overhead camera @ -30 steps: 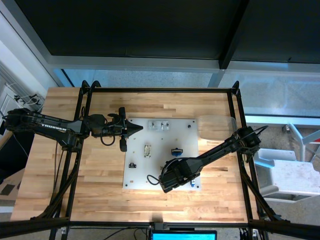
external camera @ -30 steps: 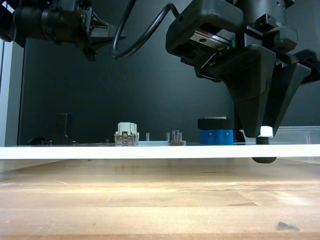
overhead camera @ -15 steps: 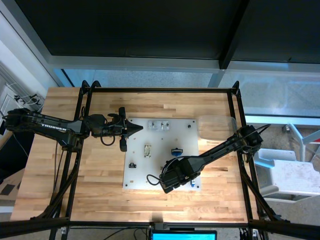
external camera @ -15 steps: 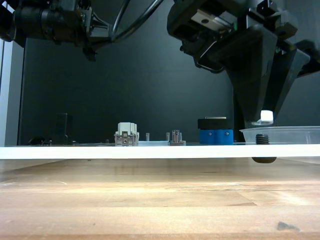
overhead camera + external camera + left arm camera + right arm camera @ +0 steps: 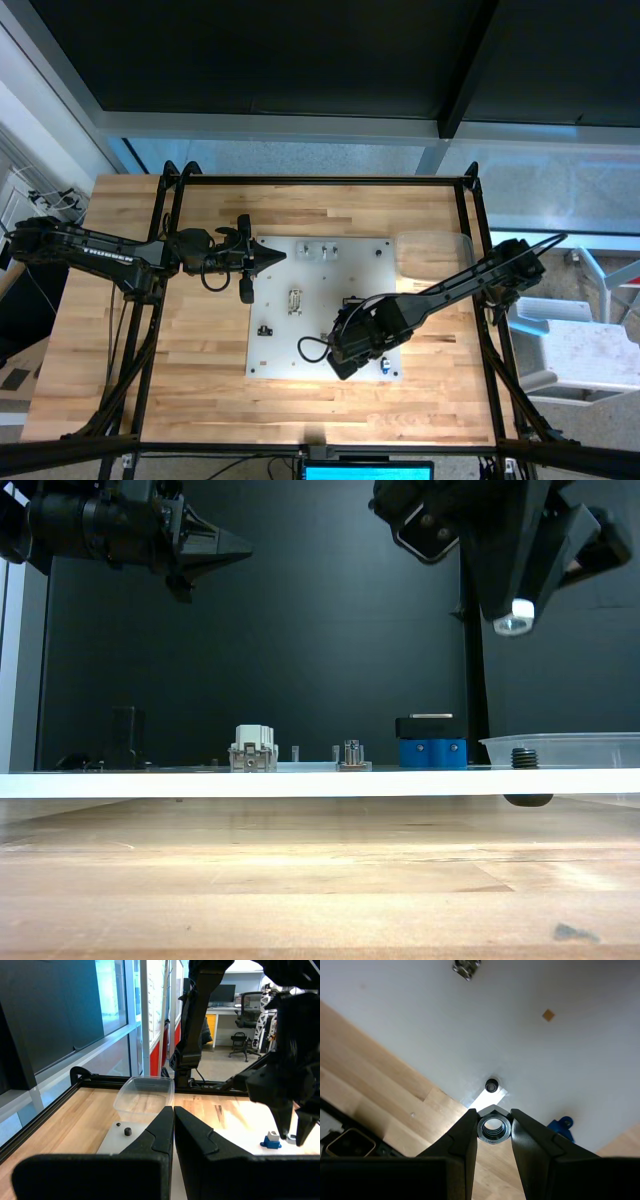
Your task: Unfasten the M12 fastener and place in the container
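My right gripper (image 5: 513, 618) hangs high above the white board (image 5: 300, 335), shut on the small silver nut (image 5: 493, 1129). In the low view the nut (image 5: 512, 626) shows at the fingertips, well clear of the stud. The black ribbed stud (image 5: 523, 758) stands bare on the board and looks like a small dark ring (image 5: 492, 1085) from above. The clear container (image 5: 432, 254) sits at the board's far right and shows nothing inside. My left gripper (image 5: 276, 255) is parked over the board's far left edge, fingers (image 5: 160, 1127) pressed together, holding nothing.
A blue-and-black connector block (image 5: 432, 745) and a grey connector (image 5: 252, 750) stand mid-board. A small blue piece (image 5: 561, 1125) lies near the stud. A black post (image 5: 128, 1131) stands by the container (image 5: 145, 1092). A black frame rail (image 5: 320, 181) runs round the table.
My right gripper has risen straight up off the stud with the nut between its fingers, leaving the stud's ribs bare. The left arm has stayed still.
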